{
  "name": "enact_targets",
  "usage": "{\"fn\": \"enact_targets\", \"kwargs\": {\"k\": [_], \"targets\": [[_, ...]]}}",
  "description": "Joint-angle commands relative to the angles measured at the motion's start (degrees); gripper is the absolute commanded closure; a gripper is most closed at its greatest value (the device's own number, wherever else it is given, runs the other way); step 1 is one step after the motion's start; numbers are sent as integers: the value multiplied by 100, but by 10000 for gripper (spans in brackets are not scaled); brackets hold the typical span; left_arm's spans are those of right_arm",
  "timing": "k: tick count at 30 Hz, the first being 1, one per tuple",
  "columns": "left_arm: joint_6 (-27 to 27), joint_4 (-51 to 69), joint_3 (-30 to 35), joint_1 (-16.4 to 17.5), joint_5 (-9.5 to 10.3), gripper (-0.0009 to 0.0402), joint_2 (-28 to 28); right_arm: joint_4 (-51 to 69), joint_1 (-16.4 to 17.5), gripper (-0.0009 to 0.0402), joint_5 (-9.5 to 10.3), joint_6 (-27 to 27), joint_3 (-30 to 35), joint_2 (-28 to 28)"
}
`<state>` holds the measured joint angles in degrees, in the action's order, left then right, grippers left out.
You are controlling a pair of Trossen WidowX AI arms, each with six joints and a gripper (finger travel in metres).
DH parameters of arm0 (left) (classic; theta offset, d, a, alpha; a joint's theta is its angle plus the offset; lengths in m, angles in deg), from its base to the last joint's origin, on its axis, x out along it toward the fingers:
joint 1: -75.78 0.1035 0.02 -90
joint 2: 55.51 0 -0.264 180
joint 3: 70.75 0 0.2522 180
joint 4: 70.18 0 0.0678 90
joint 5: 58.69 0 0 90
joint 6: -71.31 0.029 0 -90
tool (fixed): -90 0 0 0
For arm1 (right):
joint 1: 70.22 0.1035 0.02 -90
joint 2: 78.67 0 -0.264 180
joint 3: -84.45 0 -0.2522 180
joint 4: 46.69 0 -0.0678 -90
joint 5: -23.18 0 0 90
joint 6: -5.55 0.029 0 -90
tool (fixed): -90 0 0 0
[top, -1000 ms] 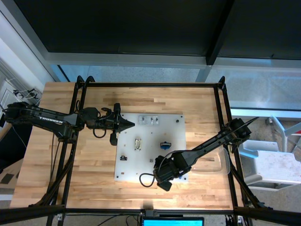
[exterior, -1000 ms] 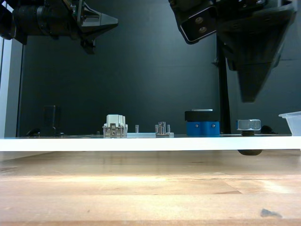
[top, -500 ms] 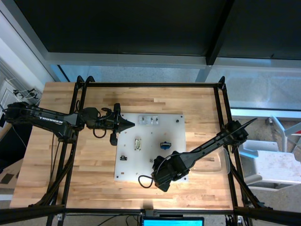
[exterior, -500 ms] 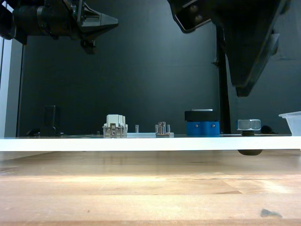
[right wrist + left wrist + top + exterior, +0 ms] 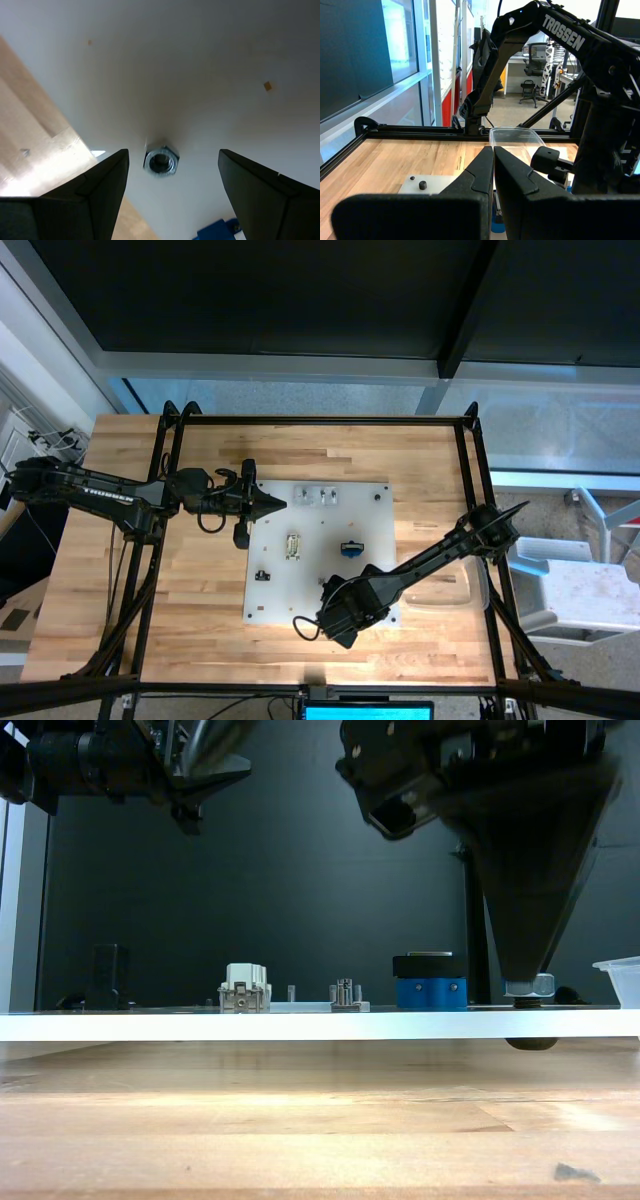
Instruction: Unfasten the M12 fastener and place in the container
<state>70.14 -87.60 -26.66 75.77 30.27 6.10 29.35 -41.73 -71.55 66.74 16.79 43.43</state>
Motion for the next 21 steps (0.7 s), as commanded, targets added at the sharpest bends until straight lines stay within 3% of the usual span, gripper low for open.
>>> {"fn": "enact_targets", "kwargs": {"k": [1, 10, 12, 21], "targets": [[0, 0, 0, 0, -2, 393, 0, -46, -11, 157, 31, -2, -13, 57], [0, -2, 0, 2, -2, 393, 0, -83, -37, 211, 52, 22, -20, 68], [0, -2, 0, 0, -2, 393, 0, -83, -42, 229, 149, 87, -20, 68], [0, -2, 0, 0, -2, 393, 0, -101, -50, 312, 155, 92, -20, 68]]}}
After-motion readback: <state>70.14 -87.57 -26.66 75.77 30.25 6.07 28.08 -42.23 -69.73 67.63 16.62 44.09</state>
